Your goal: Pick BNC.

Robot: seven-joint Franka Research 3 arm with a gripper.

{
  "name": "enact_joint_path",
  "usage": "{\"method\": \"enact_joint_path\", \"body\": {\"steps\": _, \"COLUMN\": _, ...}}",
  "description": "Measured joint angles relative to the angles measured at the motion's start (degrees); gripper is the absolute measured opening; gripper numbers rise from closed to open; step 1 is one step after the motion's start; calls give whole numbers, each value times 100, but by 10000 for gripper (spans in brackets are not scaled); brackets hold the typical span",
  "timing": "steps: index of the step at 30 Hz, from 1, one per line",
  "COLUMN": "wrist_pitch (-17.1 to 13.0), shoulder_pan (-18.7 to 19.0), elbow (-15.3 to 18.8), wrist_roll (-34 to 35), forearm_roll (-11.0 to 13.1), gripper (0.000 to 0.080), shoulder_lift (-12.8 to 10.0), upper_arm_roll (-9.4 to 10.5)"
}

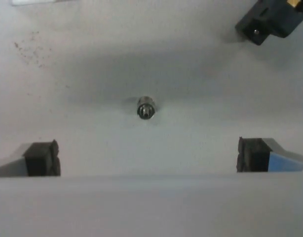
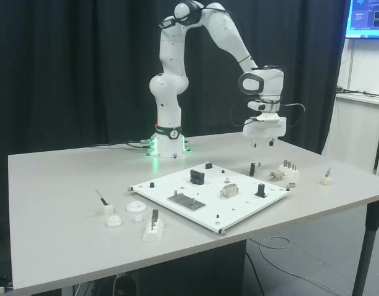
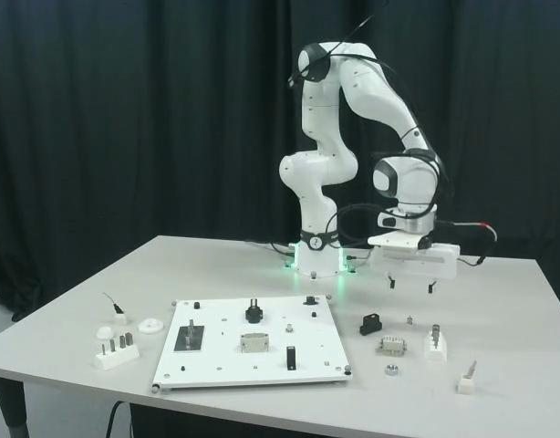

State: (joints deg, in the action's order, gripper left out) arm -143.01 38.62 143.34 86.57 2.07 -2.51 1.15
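A grey table [image 3: 79,319] carries a white board [image 3: 225,365] studded with small fittings: a grey metal plate [image 3: 188,336] at its left, a black round knob [image 3: 253,314] toward the far edge, a pale rectangular connector [image 3: 254,342] near the middle and a black upright block [image 3: 291,357] at the near side. Left of the board stand a white holder with grey pins [image 3: 115,350] and a white gear [image 3: 150,325]. Right of the board lie a black bracket [image 3: 370,322], a multi-pin connector [image 3: 389,346] and a nut [image 3: 389,369]. Black curtains [image 3: 125,119] hang behind.
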Motion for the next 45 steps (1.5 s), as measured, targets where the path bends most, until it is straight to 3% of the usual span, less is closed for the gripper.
{"method": "enact_joint_path", "body": {"steps": 9, "wrist_pitch": -251, "shoulder_pan": -4, "elbow": -21, "wrist_roll": 0, "forearm_roll": 6, "gripper": 800, "shoulder_lift": -389, "upper_arm_roll": 20}}
{"method": "enact_joint_path", "body": {"steps": 21, "wrist_pitch": -604, "shoulder_pan": -7, "elbow": -30, "wrist_roll": 168, "forearm_roll": 28, "gripper": 800, "shoulder_lift": -769, "upper_arm_roll": 198}}
{"method": "enact_joint_path", "body": {"steps": 37, "wrist_pitch": -962, "shoulder_pan": -102, "elbow": -34, "wrist_roll": 221, "forearm_roll": 28, "gripper": 800, "shoulder_lift": -1093, "upper_arm_roll": 253}}
{"method": "enact_joint_path", "body": {"steps": 45, "wrist_pitch": -1088, "shoulder_pan": -299, "elbow": -34, "wrist_roll": 221, "forearm_roll": 28, "gripper": 800, "shoulder_lift": -1217, "upper_arm_roll": 397}}
